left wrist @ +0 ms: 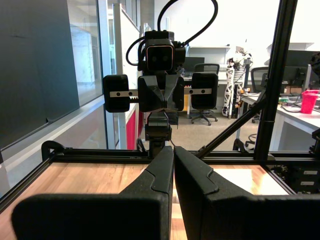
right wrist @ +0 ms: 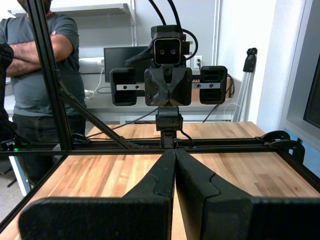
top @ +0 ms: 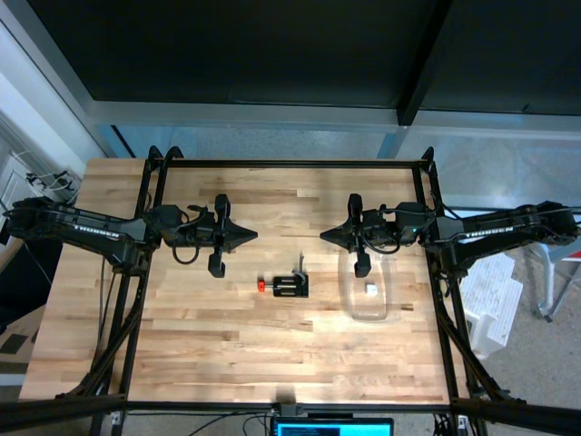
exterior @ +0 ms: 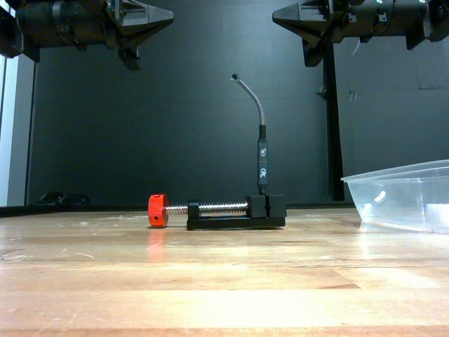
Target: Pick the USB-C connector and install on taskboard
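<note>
Right hand closed on nothing, high above the vise, left hand likewise closed high above it; connector stands unheld on the vise's tab, cable rising from it, so install looks done, nothing left.

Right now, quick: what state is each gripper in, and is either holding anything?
Left gripper: shut, holding nothing, high over the wooden table.
Right gripper: shut, holding nothing, high near the clear plastic tray.
</note>
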